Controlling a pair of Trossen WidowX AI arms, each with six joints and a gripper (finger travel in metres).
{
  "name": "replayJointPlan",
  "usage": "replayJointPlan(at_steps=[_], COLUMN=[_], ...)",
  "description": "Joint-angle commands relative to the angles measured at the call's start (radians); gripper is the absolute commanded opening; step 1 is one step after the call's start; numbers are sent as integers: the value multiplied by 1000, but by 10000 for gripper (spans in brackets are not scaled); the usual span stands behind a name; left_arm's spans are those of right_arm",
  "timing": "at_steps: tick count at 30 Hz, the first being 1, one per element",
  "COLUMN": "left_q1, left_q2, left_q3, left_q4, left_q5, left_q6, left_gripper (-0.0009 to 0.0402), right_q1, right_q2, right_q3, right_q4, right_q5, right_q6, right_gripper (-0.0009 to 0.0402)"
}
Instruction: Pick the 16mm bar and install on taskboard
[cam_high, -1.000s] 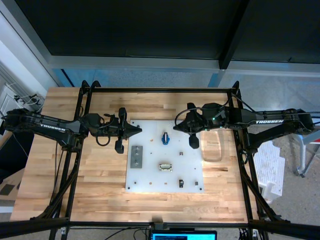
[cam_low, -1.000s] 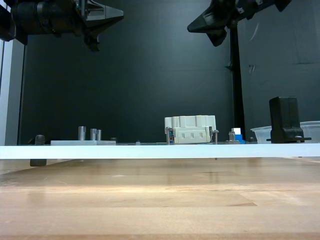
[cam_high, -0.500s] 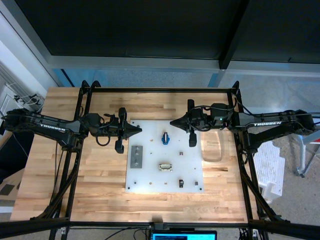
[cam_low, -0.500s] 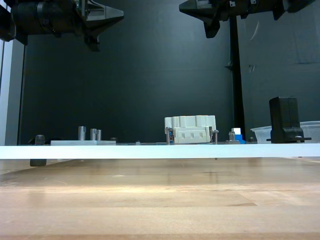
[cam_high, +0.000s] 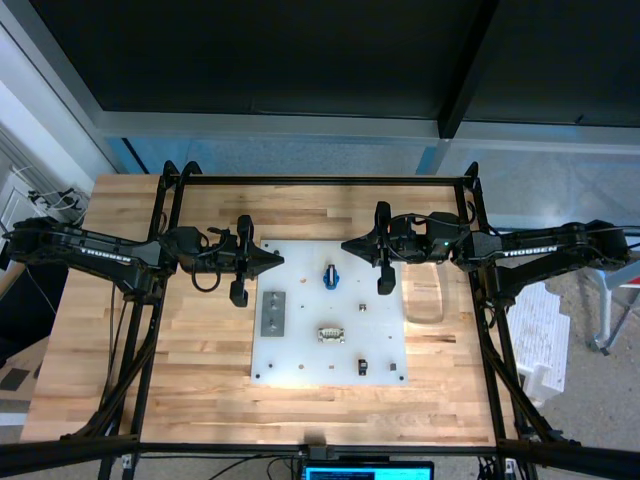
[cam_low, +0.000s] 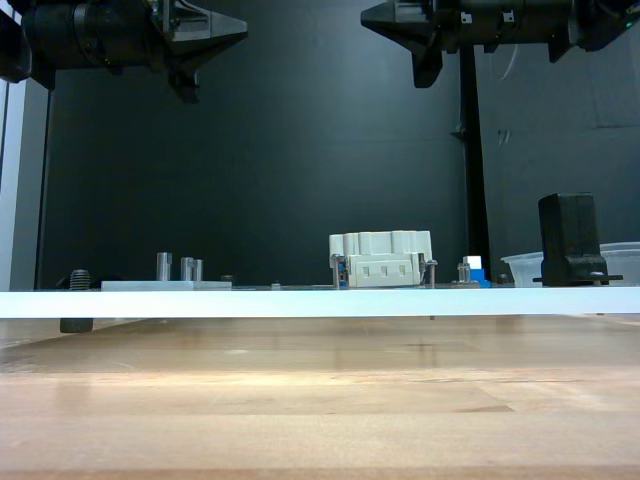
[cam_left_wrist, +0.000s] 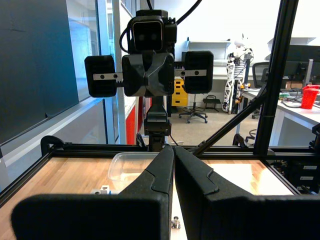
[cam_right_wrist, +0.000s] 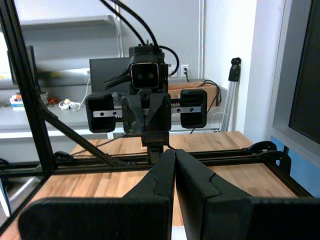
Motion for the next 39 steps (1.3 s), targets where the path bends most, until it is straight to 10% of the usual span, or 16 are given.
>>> replayJointPlan(at_steps=[1,39], left_q1=[0,0], left_q2=[0,0], left_q3=[0,0], left_q4=[0,0], left_q5=[0,0], left_q6=[0,0], left_gripper=[0,0], right_q1=[0,22], right_q2=[1,1], right_q3=[-17,-57], right_q4=[3,1], right_q5=[1,5], right_q6=[21,-20], right_gripper=[0,0])
